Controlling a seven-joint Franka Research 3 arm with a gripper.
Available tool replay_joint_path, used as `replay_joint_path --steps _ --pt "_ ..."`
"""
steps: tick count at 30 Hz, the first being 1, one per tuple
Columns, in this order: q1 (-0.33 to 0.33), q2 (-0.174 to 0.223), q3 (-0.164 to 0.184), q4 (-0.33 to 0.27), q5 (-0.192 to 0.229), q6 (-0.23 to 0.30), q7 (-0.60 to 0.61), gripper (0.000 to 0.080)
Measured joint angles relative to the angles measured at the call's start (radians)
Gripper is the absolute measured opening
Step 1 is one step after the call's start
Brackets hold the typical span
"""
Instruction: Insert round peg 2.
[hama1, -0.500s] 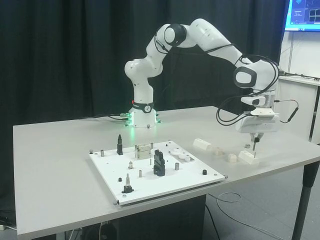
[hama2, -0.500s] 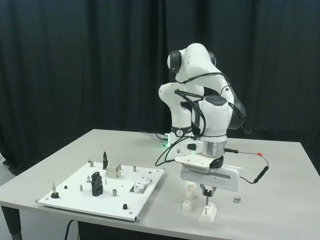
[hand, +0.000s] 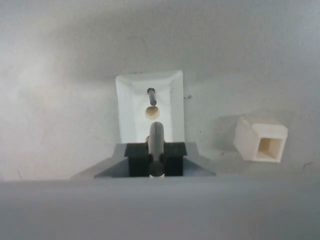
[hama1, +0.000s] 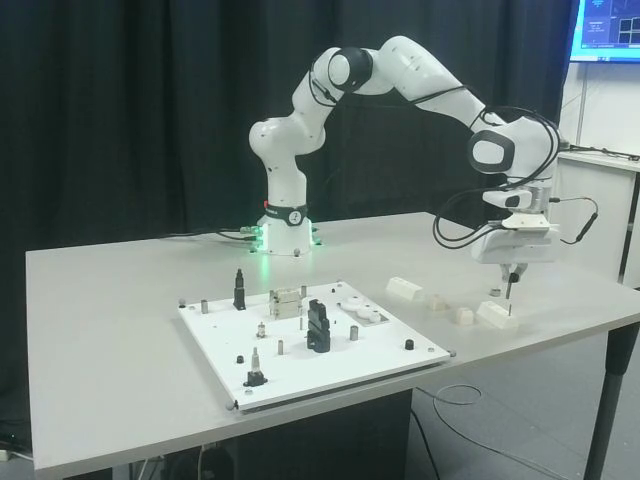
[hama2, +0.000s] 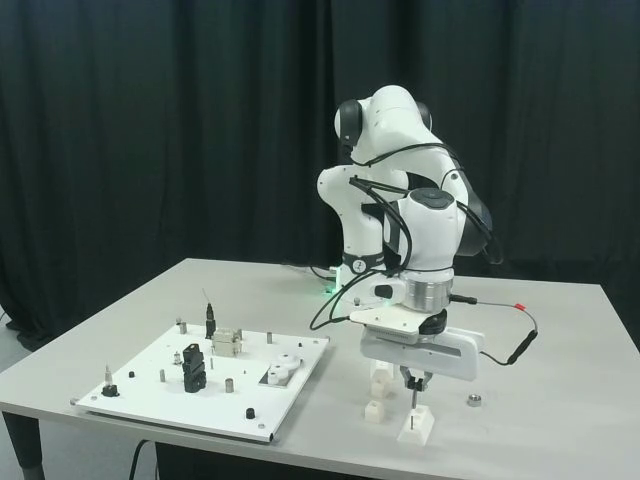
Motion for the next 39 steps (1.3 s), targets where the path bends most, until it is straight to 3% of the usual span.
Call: replay_joint_path --steps 39 --pt "0.010 -0.001 -0.007 0.005 -0.004 0.000 -0.015 0.0058"
